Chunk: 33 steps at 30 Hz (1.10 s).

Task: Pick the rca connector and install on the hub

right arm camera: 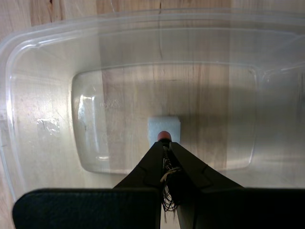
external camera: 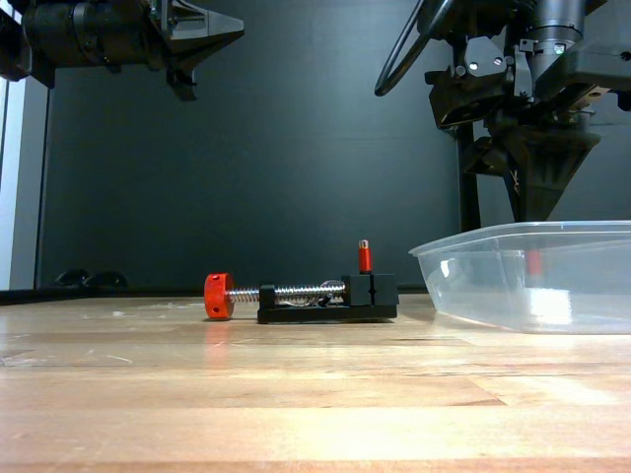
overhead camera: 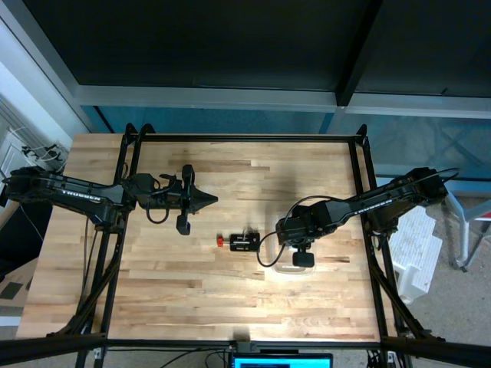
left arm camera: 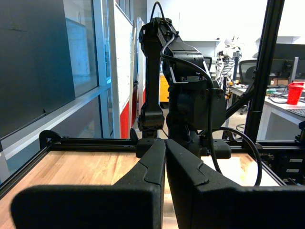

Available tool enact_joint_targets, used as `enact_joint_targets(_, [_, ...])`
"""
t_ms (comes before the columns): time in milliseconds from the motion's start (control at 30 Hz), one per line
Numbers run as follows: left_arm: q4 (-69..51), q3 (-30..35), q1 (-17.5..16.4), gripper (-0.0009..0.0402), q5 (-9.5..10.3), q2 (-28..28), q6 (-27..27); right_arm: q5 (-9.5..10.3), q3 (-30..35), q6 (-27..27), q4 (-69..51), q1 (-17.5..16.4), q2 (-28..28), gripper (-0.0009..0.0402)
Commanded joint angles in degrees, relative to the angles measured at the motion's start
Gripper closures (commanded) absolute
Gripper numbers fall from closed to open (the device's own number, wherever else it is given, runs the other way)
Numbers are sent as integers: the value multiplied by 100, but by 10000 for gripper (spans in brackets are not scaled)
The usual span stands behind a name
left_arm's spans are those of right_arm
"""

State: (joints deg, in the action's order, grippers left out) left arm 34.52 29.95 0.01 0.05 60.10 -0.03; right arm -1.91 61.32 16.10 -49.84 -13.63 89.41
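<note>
The hub (overhead camera: 244, 243) is a small black block with a red knob (external camera: 218, 295) on a threaded rod. It lies mid-table, and a short red post (external camera: 364, 256) stands on its top. My right gripper (right arm camera: 164, 142) points straight down into the clear plastic tray (external camera: 582, 286), just right of the hub. It is shut on the rca connector (right arm camera: 164, 136), whose red tip pokes out below the fingertips, over a small pale block (right arm camera: 164, 124) on the tray floor. My left gripper (left arm camera: 165, 143) is shut with nothing in it, held high at the left (overhead camera: 205, 199), away from the hub.
A black frame (overhead camera: 245, 139) runs around the wooden table (overhead camera: 192, 299). The tray's near wall (right arm camera: 143, 28) rises around the right gripper. A laptop edge (overhead camera: 282, 359) shows at the front.
</note>
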Motion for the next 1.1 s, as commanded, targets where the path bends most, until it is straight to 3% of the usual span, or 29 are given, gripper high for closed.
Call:
enact_joint_targets(33, [0, 0, 0, 393, 0, 2, 2, -4, -4, 0, -2, -2, 0, 393])
enact_joint_targets(667, [0, 0, 0, 393, 0, 0, 2, -9, -109, 4, 7, -4, 0, 393])
enact_joint_targets(833, [2, 0, -2, 393, 0, 2, 0, -155, -118, -4, 28, -4, 0, 393])
enact_joint_targets(1100, [0, 0, 0, 393, 0, 2, 0, -127, -120, -7, 133, -11, 0, 393])
